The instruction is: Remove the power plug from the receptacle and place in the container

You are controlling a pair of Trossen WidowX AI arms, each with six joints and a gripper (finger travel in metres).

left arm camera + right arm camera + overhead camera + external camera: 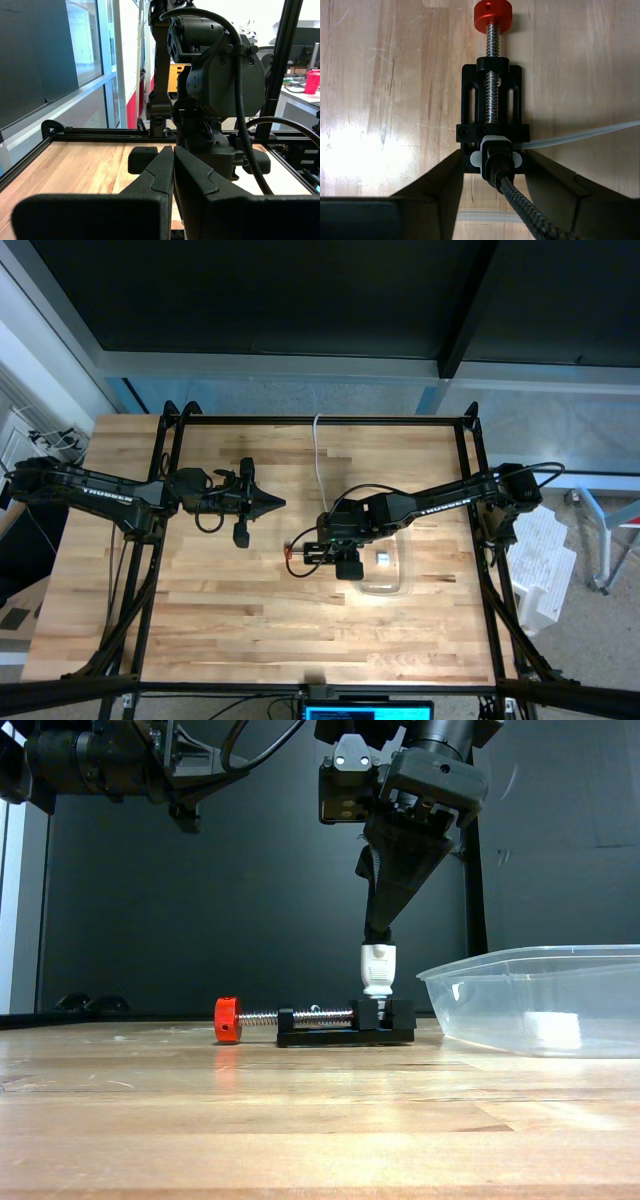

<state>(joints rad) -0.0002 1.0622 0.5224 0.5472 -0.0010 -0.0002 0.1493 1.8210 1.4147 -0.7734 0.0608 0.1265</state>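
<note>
— Where is the power plug [495, 150]?
— Seated in the receptacle [377, 968], which stands upright in the black vise [345, 1020] at mid-table. The plug's braided cord [522, 210] runs up between the fingers of the right pincer [493, 159].
— How does that pincer stand?
— Spread, with one finger [447, 187] on each side of the plug and neither touching it.
— What room lies around it?
— The container [500, 1005] sits just right of the vise, with a pale cube [553, 1028] inside. The vise's red knob [228, 1020] points left toward bare table [200, 620]. The white cable [318, 455] runs off to the far edge.
— And the left pincer [268, 503]?
— Pressed together, held above the table, well left of the vise.
</note>
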